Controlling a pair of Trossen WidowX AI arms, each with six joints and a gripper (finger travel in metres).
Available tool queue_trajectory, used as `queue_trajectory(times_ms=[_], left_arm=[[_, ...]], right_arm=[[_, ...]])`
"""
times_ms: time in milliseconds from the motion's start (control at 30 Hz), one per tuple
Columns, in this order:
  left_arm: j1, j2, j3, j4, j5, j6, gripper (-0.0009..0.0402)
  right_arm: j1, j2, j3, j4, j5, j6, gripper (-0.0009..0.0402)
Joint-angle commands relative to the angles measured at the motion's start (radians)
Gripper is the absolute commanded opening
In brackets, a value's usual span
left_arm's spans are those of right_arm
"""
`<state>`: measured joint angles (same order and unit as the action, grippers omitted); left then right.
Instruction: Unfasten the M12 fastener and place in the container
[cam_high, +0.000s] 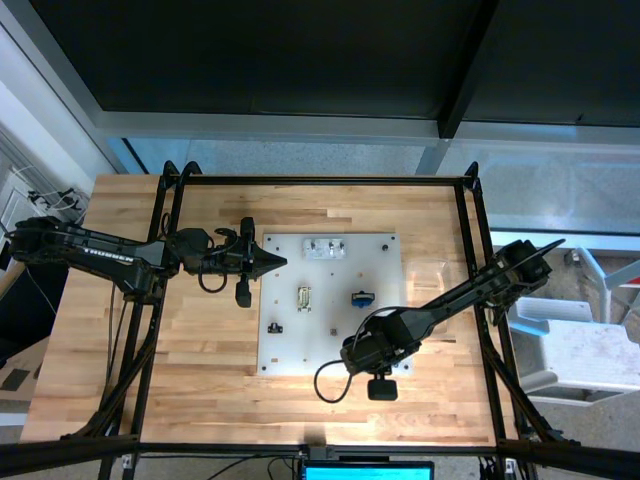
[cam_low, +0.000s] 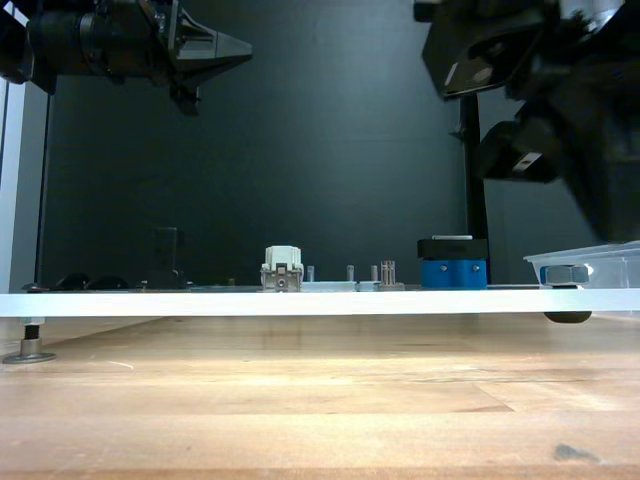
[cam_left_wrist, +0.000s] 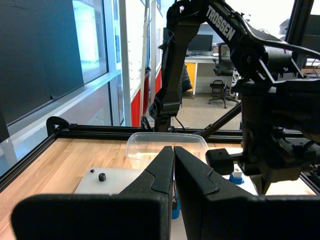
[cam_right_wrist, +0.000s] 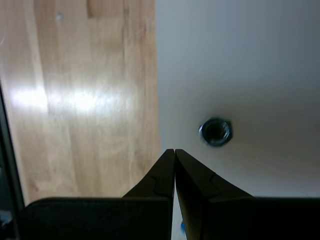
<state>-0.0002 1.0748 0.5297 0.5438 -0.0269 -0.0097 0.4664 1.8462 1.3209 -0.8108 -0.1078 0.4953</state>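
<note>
Because the right hand (cam_right_wrist: 174, 152) has its two black fingers pressed together on nothing, with the small silver hexagonal nut (cam_right_wrist: 215, 131) just beside the tips and not between them, the chief risk is a twist of the wrist that turns only air. That nut sits on the flat white board (cam_high: 300, 345) toward the near edge of the light wooden table (cam_high: 200, 400), right of its middle. Its dark centre suggests it is on its stud (how far up the threads I cannot tell). A fresh grasp would need the fingers parted and shifted sideways over the nut. Coming down closed or off-centre, they could strike the hex, skid across the board or jam against the stud. If the nut came free under a poor grip, it could drop and roll before reaching the clear shallow plastic tray (cam_left_wrist: 145, 147), which stands off the board's right side toward the table's right edge. The left hand (cam_high: 278, 262), fingers closed and empty, hangs above the board's left edge, well apart from the work.
</note>
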Motion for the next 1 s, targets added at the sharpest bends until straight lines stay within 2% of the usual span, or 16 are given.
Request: queue_trajectory(times_ms=[33, 467, 600, 1000], left_arm=[[0.000, 0.000, 0.000, 0.000, 0.000, 0.000, 0.0000], [0.000, 0.000, 0.000, 0.000, 0.000, 0.000, 0.0000], [0.000, 0.000, 0.000, 0.000, 0.000, 0.000, 0.0000], [0.000, 0.000, 0.000, 0.000, 0.000, 0.000, 0.0000]], right_arm=[[0.001, 0.011, -0.004, 0.005, 0.002, 0.000, 0.0000], [0.001, 0.014, -0.034, 0.040, 0.012, -0.002, 0.0000], [0.000, 0.014, -0.038, 0.036, 0.063, -0.001, 0.0000], [-0.002, 0.014, -0.039, 0.028, 0.063, -0.002, 0.0000]])
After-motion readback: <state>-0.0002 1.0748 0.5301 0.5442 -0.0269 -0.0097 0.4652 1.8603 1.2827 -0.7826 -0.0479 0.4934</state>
